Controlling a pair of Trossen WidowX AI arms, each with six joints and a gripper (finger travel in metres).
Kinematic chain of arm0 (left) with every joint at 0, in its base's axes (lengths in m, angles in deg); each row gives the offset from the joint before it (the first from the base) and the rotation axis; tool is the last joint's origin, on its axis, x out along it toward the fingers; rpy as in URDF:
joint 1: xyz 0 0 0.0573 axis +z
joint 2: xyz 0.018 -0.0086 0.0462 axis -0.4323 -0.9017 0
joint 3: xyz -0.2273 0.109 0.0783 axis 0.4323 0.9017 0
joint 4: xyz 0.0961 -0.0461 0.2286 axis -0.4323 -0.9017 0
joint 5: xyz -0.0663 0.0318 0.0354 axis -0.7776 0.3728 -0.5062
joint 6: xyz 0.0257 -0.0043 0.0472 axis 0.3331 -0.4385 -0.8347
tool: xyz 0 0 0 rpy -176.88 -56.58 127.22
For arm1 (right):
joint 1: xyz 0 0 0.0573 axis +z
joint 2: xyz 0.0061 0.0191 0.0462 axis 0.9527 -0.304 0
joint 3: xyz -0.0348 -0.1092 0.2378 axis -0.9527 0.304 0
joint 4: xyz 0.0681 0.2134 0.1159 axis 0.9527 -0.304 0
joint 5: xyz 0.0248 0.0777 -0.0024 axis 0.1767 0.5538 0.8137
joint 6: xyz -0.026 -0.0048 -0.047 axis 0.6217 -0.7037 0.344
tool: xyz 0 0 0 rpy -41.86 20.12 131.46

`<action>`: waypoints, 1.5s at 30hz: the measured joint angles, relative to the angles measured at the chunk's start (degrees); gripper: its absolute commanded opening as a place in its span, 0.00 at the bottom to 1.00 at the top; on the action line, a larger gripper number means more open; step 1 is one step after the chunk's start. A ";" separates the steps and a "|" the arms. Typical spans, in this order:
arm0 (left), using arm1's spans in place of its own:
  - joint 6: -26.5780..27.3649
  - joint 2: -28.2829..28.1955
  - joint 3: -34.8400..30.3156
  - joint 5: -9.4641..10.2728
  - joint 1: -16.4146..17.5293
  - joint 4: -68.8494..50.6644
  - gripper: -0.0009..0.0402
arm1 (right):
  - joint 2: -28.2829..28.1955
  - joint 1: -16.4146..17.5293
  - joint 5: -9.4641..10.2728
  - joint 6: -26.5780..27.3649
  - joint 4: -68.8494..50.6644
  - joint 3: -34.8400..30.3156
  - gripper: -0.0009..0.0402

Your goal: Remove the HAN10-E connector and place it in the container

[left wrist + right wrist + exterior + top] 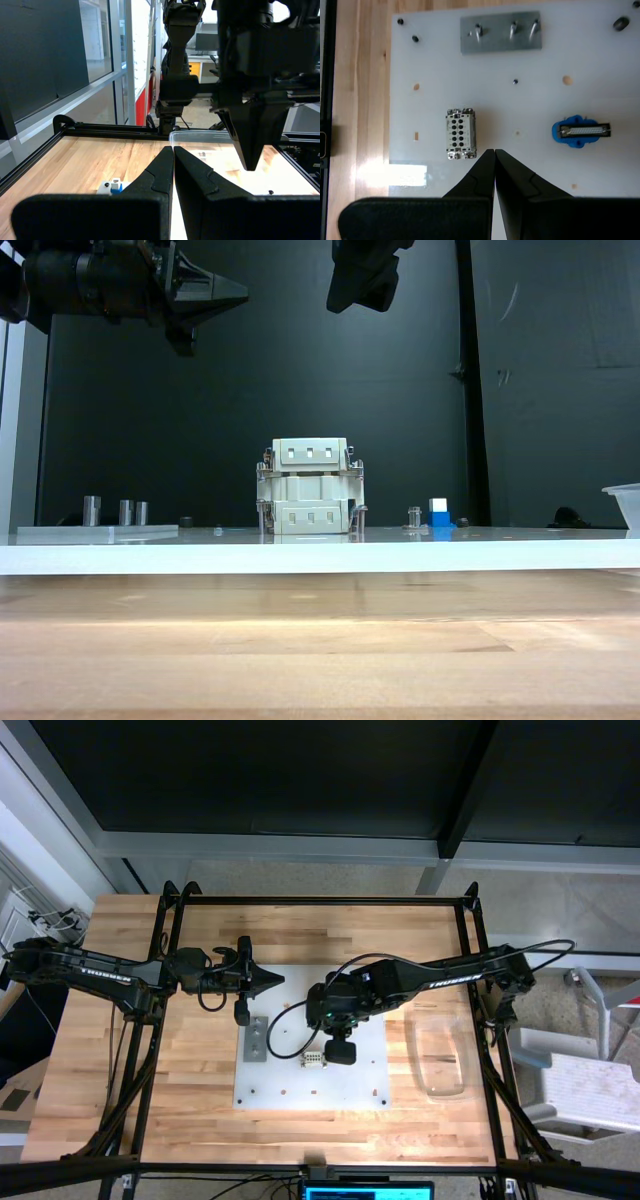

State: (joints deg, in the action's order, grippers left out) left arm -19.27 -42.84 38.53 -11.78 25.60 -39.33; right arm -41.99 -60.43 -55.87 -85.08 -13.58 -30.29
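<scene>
On the tabletop, the white board has the container beside its right edge. The left hand hangs over the board's far-left corner, the right hand over its middle, both pinched closed, empty. The HAN10-E connector stands on the board toward its near edge.

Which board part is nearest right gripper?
HAN10-E connector, grey-beige, nearly under the right gripper; blue connector and metal plate lie farther. Left gripper hovers over far edge of board.
</scene>
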 measured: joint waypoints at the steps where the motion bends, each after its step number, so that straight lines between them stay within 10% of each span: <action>1: 0.00 0.00 0.00 0.00 0.00 0.02 0.02 | -0.85 0.26 -0.02 -0.15 -1.05 -1.01 0.02; 14: 0.00 0.00 0.00 0.00 0.00 0.00 0.02 | -11.58 2.56 -1.46 -2.56 -13.18 -16.48 0.04; 33: 0.02 0.00 0.00 0.00 0.00 0.00 0.02 | -18.14 3.02 -1.25 -2.95 -12.66 -17.90 0.62; 45: 0.00 0.02 0.00 0.00 0.00 0.04 0.02 | -20.65 3.23 -1.03 -2.93 -9.99 -16.90 0.67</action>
State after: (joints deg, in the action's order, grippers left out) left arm -19.27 -42.82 38.53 -11.78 25.60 -39.29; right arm -62.64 -57.19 -56.90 -88.00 -23.57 -47.19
